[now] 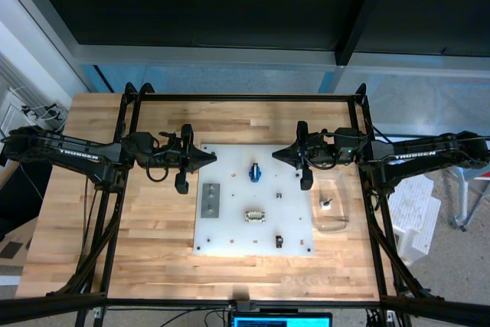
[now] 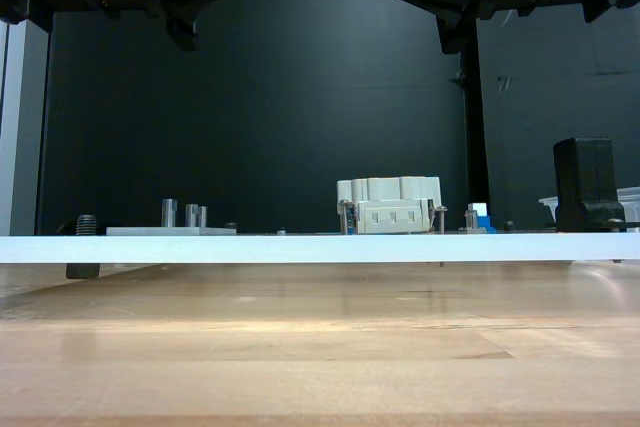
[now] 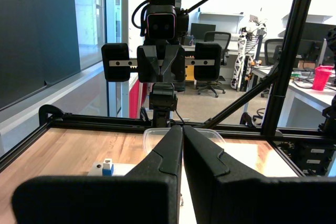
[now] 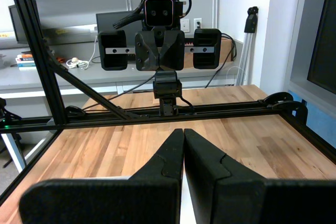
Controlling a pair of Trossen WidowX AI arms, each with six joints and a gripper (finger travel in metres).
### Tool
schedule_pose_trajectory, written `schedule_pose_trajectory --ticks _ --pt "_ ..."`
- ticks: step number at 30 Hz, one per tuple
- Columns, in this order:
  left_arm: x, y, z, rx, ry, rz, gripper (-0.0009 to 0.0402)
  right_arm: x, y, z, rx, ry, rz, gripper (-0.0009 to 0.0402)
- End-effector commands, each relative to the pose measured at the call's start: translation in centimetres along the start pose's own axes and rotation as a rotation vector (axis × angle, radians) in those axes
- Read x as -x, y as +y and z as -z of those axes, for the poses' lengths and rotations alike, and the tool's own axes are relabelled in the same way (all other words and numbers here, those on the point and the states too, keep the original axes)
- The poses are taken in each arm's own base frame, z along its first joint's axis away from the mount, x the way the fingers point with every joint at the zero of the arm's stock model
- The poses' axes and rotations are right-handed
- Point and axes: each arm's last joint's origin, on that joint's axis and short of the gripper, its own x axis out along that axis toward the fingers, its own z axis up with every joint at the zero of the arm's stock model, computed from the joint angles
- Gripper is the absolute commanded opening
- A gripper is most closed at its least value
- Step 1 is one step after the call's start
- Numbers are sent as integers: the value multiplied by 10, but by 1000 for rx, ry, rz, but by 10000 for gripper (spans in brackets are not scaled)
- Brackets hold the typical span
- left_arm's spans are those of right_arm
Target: Pick the USB connector and install on taskboard
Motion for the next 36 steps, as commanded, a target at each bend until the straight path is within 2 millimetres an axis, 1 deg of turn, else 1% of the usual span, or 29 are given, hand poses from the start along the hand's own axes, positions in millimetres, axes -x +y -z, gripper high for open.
schedule_pose_trajectory --ticks 1,13,15,17,23,30,36 --pt "0 0 0 0 0 0 0 0 0 0 0 0 0 0" --pt "0 0 0 0 0 0 0 0 0 0 0 0 -1 0" --pt "0 0 0 0 0 0 0 3 1 -1 -4 12 -28 0" --pt "0 0 0 0 0 0 0 8 2 0 -7 68 -58 0" --pt "0 0 0 0 0 0 0 32 4 -4 -15 283 -46 0" --pt "0 0 0 0 0 0 0 59 5 -1 -17 534 -33 0" --pt "0 0 0 0 0 0 0 79 10 -5 -13 672 -37 0"
